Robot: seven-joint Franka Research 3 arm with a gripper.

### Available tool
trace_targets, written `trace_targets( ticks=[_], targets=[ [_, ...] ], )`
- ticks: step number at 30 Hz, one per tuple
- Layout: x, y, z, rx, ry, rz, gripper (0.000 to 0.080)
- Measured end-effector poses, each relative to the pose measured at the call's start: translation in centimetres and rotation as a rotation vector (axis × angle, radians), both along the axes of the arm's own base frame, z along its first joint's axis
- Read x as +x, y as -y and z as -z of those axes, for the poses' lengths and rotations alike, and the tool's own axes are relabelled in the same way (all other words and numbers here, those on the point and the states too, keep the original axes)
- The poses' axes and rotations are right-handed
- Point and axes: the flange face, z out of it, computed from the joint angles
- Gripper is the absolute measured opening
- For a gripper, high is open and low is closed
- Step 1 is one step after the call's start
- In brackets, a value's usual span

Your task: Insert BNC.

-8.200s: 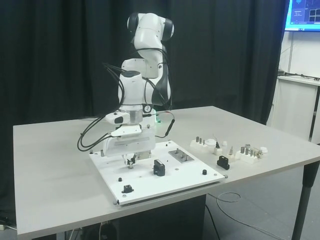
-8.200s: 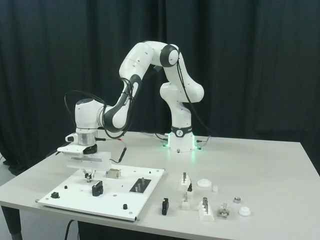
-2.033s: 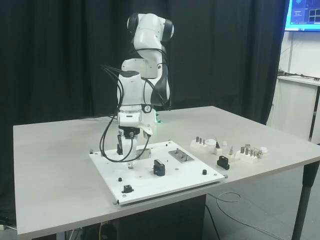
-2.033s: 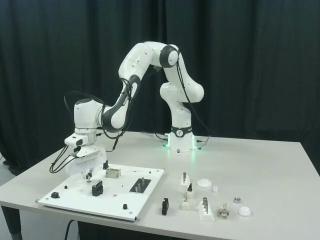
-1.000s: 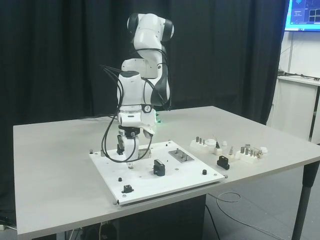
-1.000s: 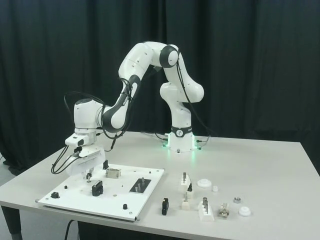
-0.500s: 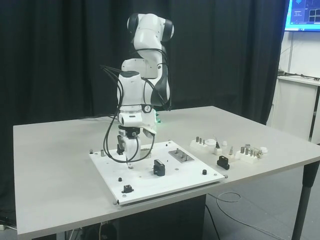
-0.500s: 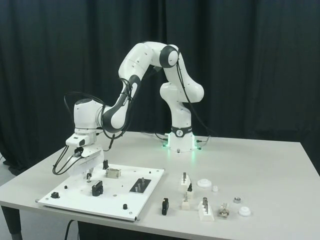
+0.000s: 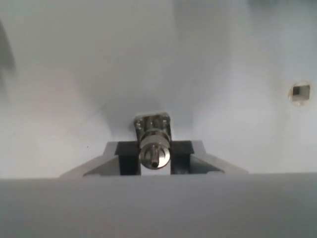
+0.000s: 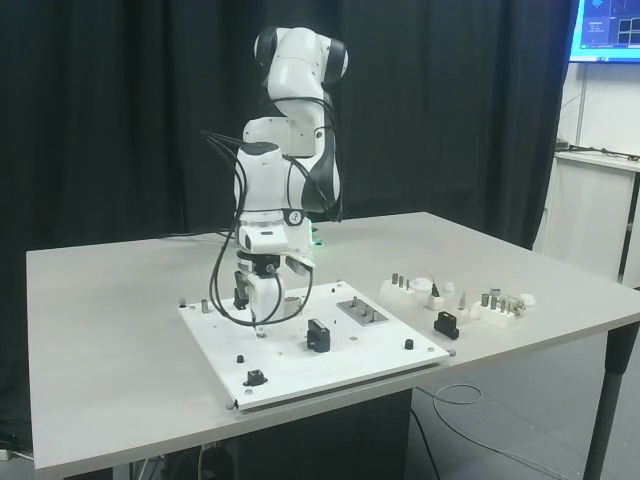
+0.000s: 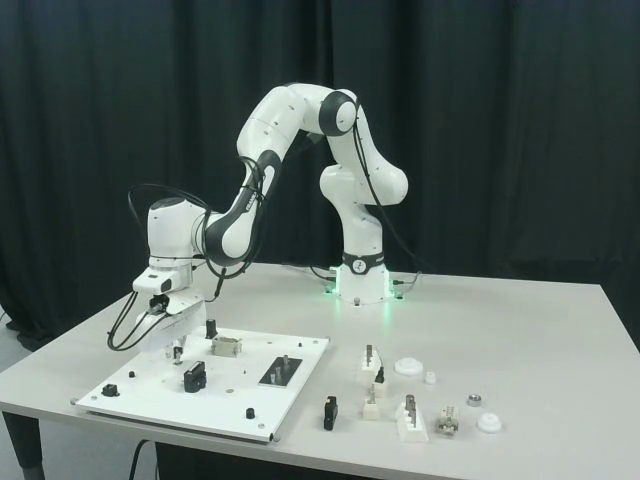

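Metal fills the middle of the wrist view: the BNC plug [image 9: 154,151] stands end-on to the camera, with the gripper [image 9: 154,157] closed to a narrow gap around it. The black pads [image 9: 128,158] sit against both of its flanks, with no daylight that I can make out. Just beyond the plug I see the square socket flange [image 9: 153,120] on the white board [image 10: 330,365]. The plug appears lined up over it and seated, or very nearly so. I cannot tell from here whether the bayonet has locked.

That is my first worry. If the plug sits slightly tilted, or its slots miss the socket's lugs, pressing or turning would jam it or make the pads slip on the smooth barrel. Letting go too soon could leave it loose on the socket.

Further out, the black cable loop [image 10: 222,285] hangs low from the wrist, close to the board. More wrist rotation could drag it across the black block [image 10: 318,335] nearby or tighten it around the hand. A hard push could also shift the board on the grey table [image 10: 110,330]. The parts holders [image 10: 410,288] stand well apart, so I judge them safe.
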Motion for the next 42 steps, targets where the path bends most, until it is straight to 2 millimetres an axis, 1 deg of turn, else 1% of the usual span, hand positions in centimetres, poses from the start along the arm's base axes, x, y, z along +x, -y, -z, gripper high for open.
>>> trace_targets(
  ticks=[16,33,42],
  targets=[
    [0.09,0.00,0.12,-0.006,-0.004,-0.088,0.0125],
    [0.06,0.03,0.15,-0.004,-0.002,-0.079,0.0125],
    [-0.02,0.15,0.22,0.007,0.005,-0.039,0.0125]
  ],
)
